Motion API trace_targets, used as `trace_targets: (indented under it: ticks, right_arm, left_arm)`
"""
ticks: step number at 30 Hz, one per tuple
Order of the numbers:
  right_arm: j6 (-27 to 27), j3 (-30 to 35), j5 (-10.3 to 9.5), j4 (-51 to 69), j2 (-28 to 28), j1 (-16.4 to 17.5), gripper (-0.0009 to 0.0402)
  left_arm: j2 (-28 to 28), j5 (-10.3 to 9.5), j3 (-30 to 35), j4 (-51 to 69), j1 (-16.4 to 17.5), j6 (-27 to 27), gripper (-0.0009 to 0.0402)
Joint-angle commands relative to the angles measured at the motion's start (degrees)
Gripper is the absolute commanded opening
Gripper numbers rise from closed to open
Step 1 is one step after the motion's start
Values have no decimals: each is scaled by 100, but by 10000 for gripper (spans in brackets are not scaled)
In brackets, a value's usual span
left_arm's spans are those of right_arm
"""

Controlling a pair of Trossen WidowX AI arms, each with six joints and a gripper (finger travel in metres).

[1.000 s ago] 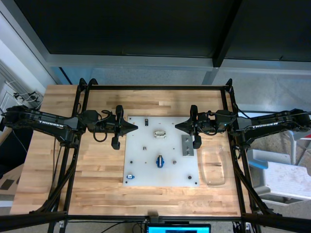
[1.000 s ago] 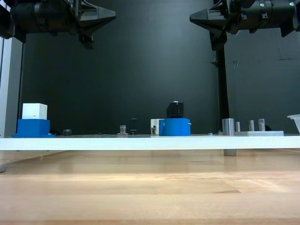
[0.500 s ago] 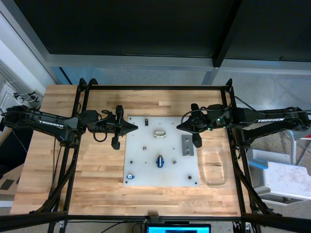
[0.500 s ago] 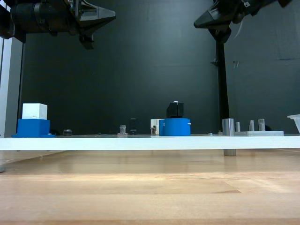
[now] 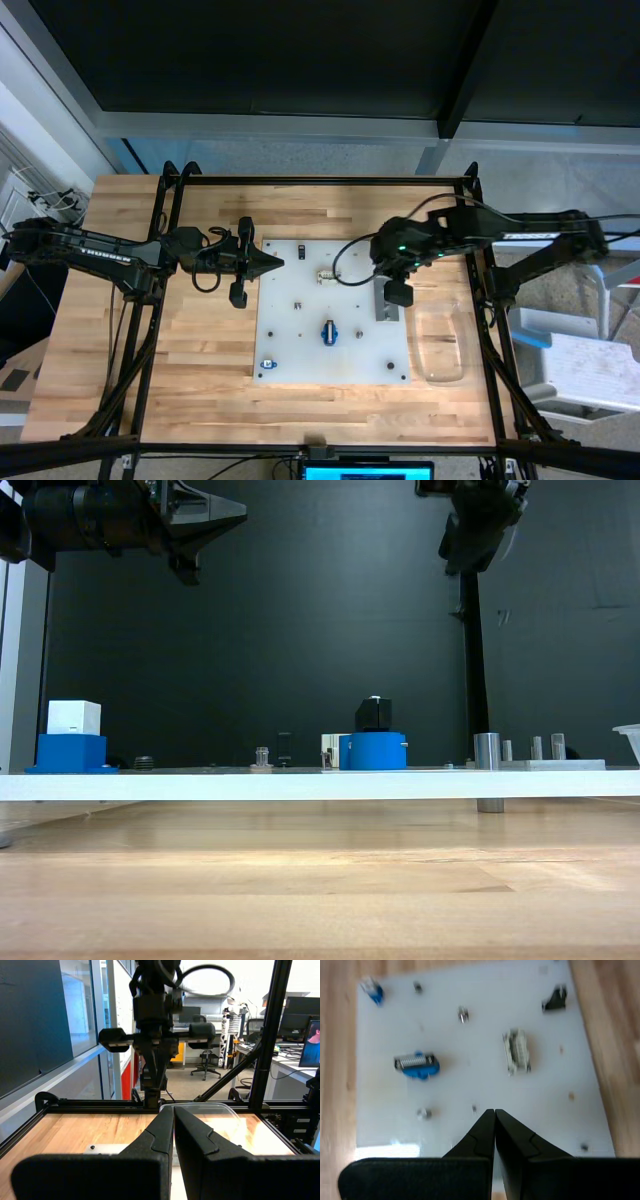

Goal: Pick the 16mm cylinder and place it in the container

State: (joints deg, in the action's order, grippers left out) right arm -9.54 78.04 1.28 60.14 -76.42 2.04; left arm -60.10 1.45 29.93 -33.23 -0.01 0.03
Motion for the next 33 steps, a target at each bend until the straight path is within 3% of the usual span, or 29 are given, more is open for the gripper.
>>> trace_targets:
  ticks: [1,8,11,22,33]
  right_arm:
    - [-26,417,-2,610,-498,85,0]
    - [-179,785,-24,973,-1088,374,0]
    - [-308,782,-157,988,-1228,492,0]
    - [-503,782,-140,990,-1727,892,1]
    - [-647,782,-72,767,-2223,1266,50]
  left_arm:
    - [0,0,2,-2,2,0,0]
    - [-2,0,2,-2,2,0,0]
    - [-2,0,2,-2,2,0,0]
    - [-2,0,2,0,0,0,0]
    - [-2,0,2,-2,0,0,0]
